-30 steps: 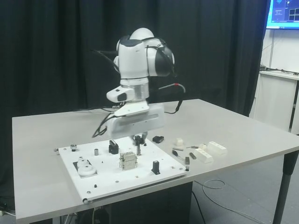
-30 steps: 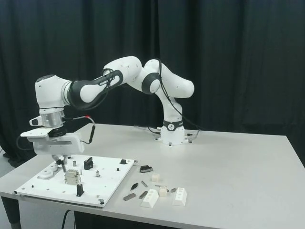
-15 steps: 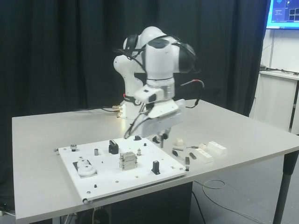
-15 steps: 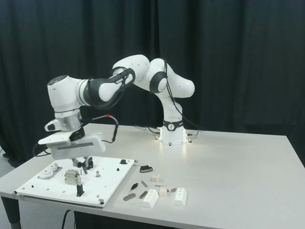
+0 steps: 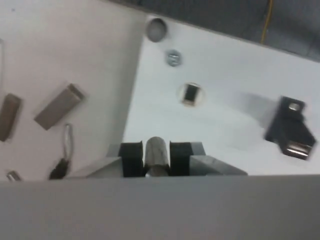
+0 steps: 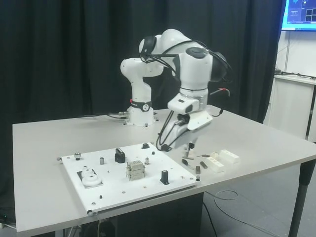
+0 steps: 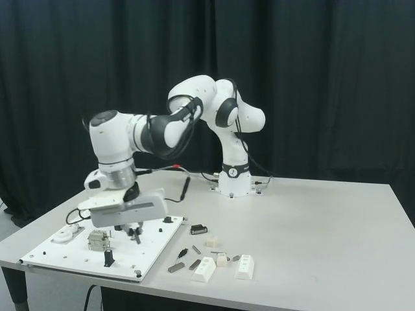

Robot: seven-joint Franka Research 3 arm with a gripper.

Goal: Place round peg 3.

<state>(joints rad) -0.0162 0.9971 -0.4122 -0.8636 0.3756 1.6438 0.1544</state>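
peg (image 5: 155,155): lower end hidden behind gripper (image 5: 155,161) body | small table parts (blurred) unidentifiable

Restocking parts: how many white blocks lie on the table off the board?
4: two large blocks near the front edge, two small ones behind them. The arm may hide others.

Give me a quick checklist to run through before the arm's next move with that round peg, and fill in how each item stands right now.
1. round peg clamped between the fingers: ok.
2. gripper over the white board, near its edge: ok.
3. Peg raised off the board: ok, by the first room view.
4. Target hole for this peg: cannot tell.
5. black bracket apart from the gripper: ok.
6. Loose grey bars lie on the table beside the board: ok.
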